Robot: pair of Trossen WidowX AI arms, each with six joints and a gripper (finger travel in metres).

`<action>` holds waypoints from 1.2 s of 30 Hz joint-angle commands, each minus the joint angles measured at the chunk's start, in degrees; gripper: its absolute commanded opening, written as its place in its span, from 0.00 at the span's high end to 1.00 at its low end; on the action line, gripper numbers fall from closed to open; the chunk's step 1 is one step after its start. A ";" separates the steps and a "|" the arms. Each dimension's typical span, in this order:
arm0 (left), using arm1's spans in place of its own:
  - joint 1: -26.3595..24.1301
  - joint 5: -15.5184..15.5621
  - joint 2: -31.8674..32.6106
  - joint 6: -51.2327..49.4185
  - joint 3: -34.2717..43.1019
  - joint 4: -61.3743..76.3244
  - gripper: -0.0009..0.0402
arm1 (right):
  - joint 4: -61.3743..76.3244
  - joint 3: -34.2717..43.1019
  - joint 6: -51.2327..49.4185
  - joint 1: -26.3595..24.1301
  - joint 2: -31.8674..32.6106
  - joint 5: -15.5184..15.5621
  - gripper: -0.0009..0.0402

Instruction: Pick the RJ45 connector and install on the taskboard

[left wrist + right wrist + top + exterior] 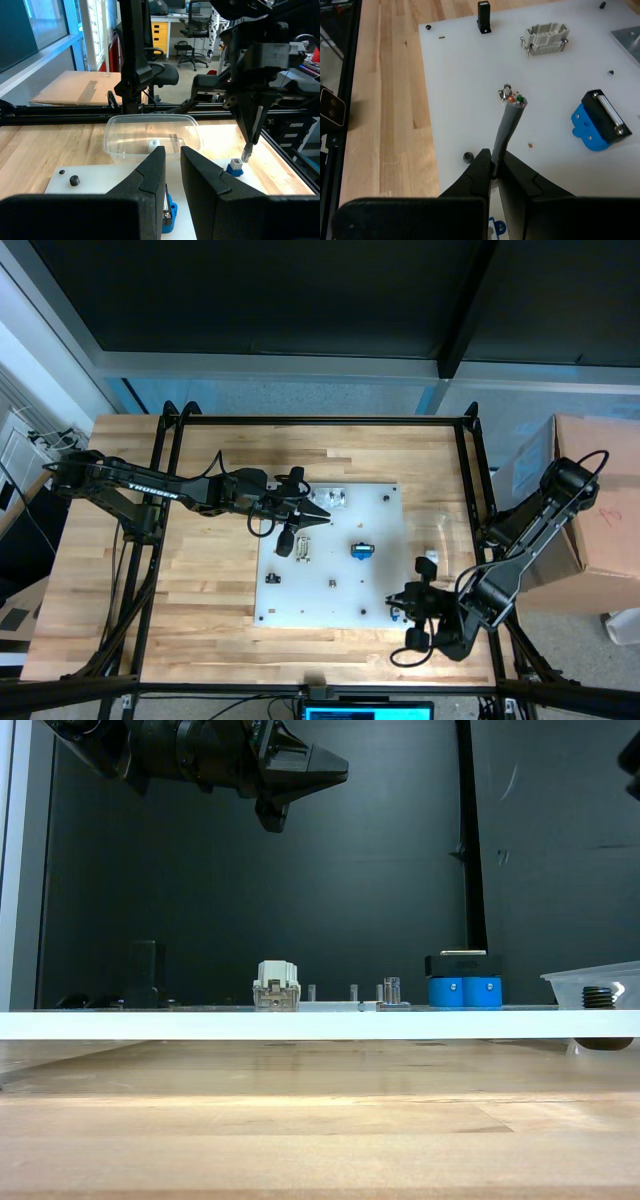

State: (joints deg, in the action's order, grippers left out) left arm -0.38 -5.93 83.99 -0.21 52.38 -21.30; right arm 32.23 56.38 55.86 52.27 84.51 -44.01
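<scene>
The RJ45 connector (510,100), a clear plug on a short grey cable stub, is held in my right gripper (492,159), which is shut on the cable. The plug tip points down at the white taskboard (470,60) beside a small metal part (505,92); I cannot tell whether it touches. In the high view my right gripper (398,602) is over the board's near right corner. The left wrist view shows the held connector (247,152) hanging from that gripper. My left gripper (322,512) (172,152) hovers high over the board's far left, narrowly open, holding nothing.
On the board sit a beige multi-pin socket (302,550) (545,37) and a blue-based D-sub connector (361,550) (597,125). A clear plastic tub (150,132) stands by the board's right edge, near a small white-and-blue block (234,167). A cardboard box (600,520) lies beyond the right frame rail.
</scene>
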 commanded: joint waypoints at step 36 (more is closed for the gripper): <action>0.02 -0.02 0.02 -0.07 0.02 -0.02 0.88 | 4.66 0.13 13.11 5.01 6.03 -2.78 0.98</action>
State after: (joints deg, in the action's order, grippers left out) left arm -0.38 -5.96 84.01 -0.32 52.40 -21.32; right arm 36.77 56.58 68.82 57.17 90.43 -47.13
